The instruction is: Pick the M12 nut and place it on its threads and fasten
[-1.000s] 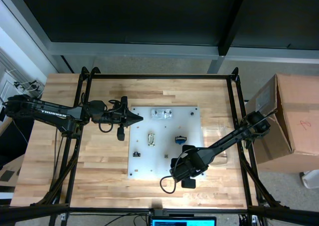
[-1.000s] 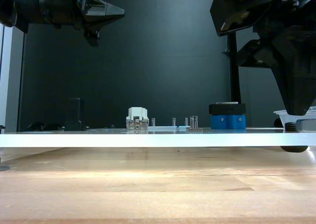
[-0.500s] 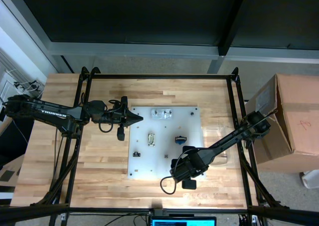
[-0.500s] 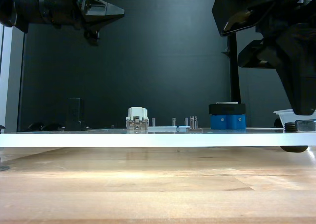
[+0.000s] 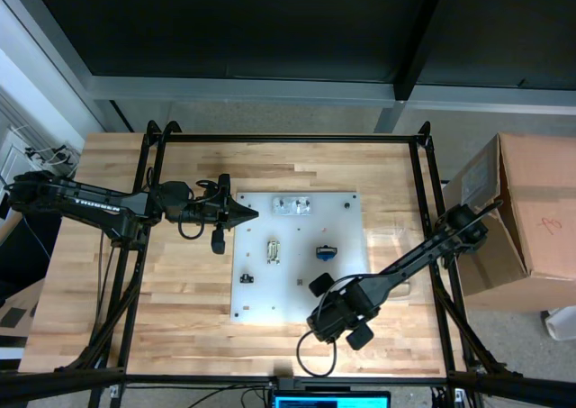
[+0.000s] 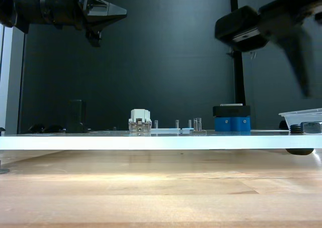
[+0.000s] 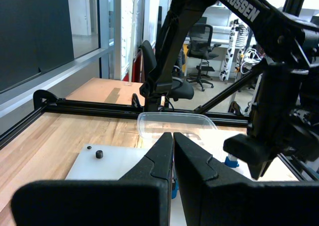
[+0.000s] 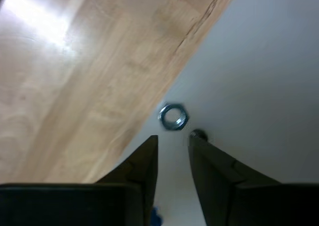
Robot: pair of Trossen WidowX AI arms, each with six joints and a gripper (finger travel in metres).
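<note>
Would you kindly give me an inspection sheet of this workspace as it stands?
Surface: wooden table carrying white board.
Job's things: M12 nut lies free, flat on the board beside its bare stud.
Clutter: clear tray, blue fixture, white connector.
Tools: left tool shut, high over the board's far left edge; right tool open, above the nut.
Cables: black loop under the right arm.
Surroundings: cardboard box.

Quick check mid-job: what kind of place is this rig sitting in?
Probably a robotics lab: office chairs beyond the frame, a cardboard box beside the wooden table. Left gripper hovers by the board's far-left edge; right gripper hangs open above the nut, lying free beside its stud.
</note>
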